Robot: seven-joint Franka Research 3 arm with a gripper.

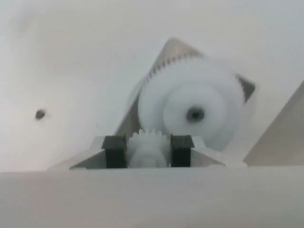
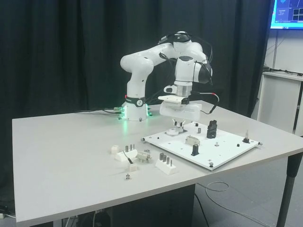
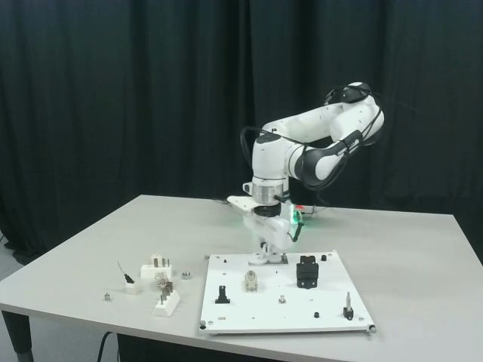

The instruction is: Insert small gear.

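Two black-padded fingers of the gripper (image 1: 147, 151) are clamped on the small white plastic gear (image 1: 148, 148), right beside the big white gear (image 1: 192, 107). I'd mesh teeth gently, no forcing.

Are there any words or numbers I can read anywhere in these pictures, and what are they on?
None can be read.
Screen at the top corner of the first room view: it shows some marks, too small and blurred to read.
Arm's base joint: a small round mark, too small to read.
White board, small gear in the gripper and large gear: no writing visible.
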